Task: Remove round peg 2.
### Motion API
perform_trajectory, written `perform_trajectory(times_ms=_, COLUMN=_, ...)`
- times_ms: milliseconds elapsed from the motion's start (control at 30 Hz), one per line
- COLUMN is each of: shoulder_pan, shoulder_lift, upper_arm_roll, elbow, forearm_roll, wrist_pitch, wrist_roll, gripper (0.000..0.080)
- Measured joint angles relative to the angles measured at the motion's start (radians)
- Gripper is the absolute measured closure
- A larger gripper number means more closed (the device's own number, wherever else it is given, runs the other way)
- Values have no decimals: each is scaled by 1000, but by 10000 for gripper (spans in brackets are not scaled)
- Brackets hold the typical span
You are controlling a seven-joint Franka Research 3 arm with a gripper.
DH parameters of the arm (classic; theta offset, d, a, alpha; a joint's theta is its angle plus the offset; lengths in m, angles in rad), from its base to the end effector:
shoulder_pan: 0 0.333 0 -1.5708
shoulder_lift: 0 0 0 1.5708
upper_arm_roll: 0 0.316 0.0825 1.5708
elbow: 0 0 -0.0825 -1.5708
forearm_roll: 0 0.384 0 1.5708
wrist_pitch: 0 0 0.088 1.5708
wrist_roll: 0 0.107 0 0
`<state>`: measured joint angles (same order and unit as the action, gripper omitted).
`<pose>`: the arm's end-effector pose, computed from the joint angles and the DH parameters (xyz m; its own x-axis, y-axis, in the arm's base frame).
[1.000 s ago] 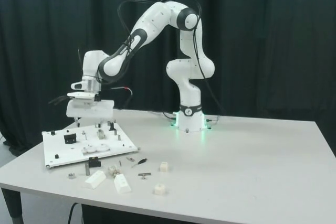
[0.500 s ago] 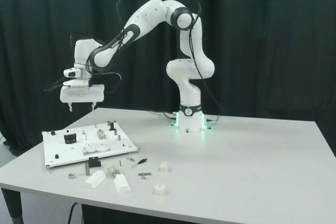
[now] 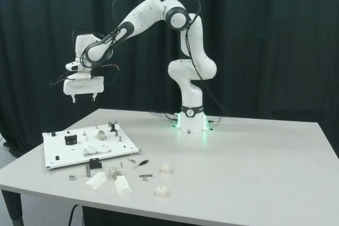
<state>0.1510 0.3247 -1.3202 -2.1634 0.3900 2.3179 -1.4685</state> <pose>0.2395 -0.5020 0.3620 0.9973 0.0729 0.0075 0.0717 -0.9914 0.1095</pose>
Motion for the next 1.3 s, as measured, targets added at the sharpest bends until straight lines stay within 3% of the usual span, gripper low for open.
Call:
perform_trajectory(times_ms=467, shoulder_pan=-119, shoulder_lift=-9, upper_arm_roll=7, elbow=-48, forearm_roll=61, wrist_pitch=-9, wrist_roll=-320, gripper=3)
perform_trajectory(times_ms=733, shoulder_pan=-166, shoulder_lift=-5, upper_arm_roll=37, elbow=-69, forearm_roll=64, wrist_pitch=-5, wrist_roll=-472, gripper=3)
perform_trajectory(times_ms=1033, shoulder_pan=-231, shoulder_lift=4, upper_arm_roll=119, elbow=-83, forearm_roll=64, wrist_pitch=37, wrist_roll=-510, gripper=3)
perform_trajectory(times_ms=1300, shoulder_pan=-290, shoulder_lift=37, upper_arm_roll=211, elbow=-83, forearm_roll=64, wrist_pitch=82, wrist_roll=-511, gripper=3)
